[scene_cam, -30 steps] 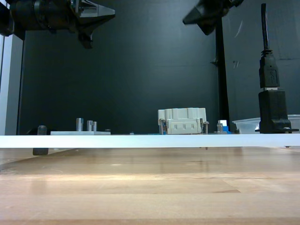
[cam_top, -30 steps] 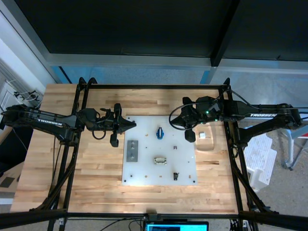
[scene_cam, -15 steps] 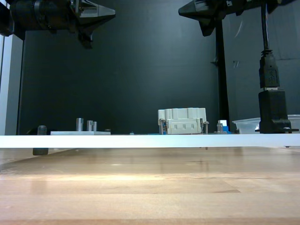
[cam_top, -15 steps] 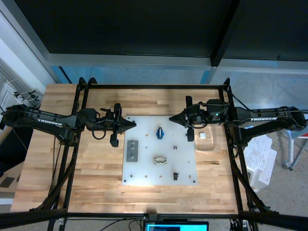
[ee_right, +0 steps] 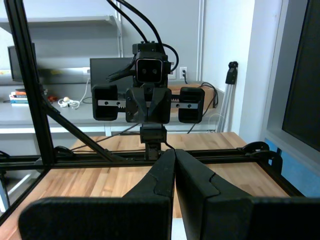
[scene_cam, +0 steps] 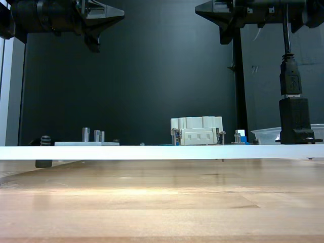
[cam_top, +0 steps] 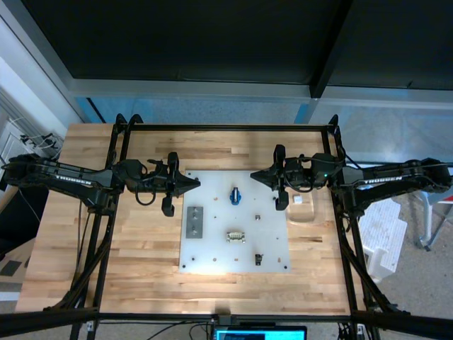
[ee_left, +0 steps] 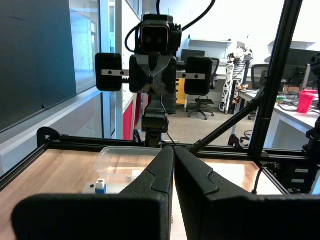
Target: Pick the USB connector and install on taskboard
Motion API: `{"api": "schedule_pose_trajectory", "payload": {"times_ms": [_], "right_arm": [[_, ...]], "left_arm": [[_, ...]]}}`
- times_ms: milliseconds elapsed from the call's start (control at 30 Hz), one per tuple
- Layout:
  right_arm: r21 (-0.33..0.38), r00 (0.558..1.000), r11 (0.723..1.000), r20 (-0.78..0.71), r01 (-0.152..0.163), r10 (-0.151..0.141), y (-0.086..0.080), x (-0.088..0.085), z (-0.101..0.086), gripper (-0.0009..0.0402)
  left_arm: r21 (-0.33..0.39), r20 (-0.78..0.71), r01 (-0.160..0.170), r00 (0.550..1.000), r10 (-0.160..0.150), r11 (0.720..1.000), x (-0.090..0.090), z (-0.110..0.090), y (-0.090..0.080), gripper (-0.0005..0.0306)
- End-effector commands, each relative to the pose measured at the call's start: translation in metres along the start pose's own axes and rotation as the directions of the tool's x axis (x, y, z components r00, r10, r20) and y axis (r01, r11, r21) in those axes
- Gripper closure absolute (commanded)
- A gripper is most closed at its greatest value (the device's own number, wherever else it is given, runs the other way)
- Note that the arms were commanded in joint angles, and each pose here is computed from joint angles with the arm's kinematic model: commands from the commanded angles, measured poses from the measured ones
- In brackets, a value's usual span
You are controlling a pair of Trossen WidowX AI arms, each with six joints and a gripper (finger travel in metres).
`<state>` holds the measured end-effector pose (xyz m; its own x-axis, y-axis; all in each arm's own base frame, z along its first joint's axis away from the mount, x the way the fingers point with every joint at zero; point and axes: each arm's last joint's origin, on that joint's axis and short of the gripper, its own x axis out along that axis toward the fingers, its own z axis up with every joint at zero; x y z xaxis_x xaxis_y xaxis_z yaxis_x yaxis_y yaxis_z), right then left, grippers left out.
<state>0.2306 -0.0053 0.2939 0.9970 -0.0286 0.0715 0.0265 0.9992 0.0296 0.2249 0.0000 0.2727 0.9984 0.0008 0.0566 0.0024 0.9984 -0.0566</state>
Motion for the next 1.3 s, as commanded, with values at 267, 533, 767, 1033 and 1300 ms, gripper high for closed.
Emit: {"api": "schedule_pose_trajectory", "payload": {"times_ms": [267,533,767,1033,1300], "right_arm": [[-0.007,1.0,1.0,-0.01,-0.004,0.004,0.0,-0.002,-0.01,0.0393],[-0.002,1.0,1.0,-0.019,-0.014,0.014,0.001,-0.003,-0.012,0.0393],[-0.001,0.999,1.0,-0.032,-0.015,0.015,0.002,-0.004,-0.017,0.0393],[-0.001,1.0,1.0,-0.02,-0.015,0.015,0.002,-0.003,-0.013,0.0393],[0.0,1.0,1.0,-0.001,-0.018,0.018,0.002,-0.002,-0.007,0.0393]], "left_arm": [[0.0,0.0,0.0,1.0,0.0,1.0,0.0,0.0,0.0,0.03],[0.0,0.0,0.0,1.0,0.0,1.0,0.0,0.0,0.0,0.03],[0.0,0.0,0.0,1.0,0.0,1.0,0.0,0.0,0.0,0.03],[0.0,0.0,0.0,1.0,0.0,1.0,0.0,0.0,0.0,0.03],[0.0,0.0,0.0,1.0,0.0,1.0,0.0,0.0,0.0,0.03]]}}
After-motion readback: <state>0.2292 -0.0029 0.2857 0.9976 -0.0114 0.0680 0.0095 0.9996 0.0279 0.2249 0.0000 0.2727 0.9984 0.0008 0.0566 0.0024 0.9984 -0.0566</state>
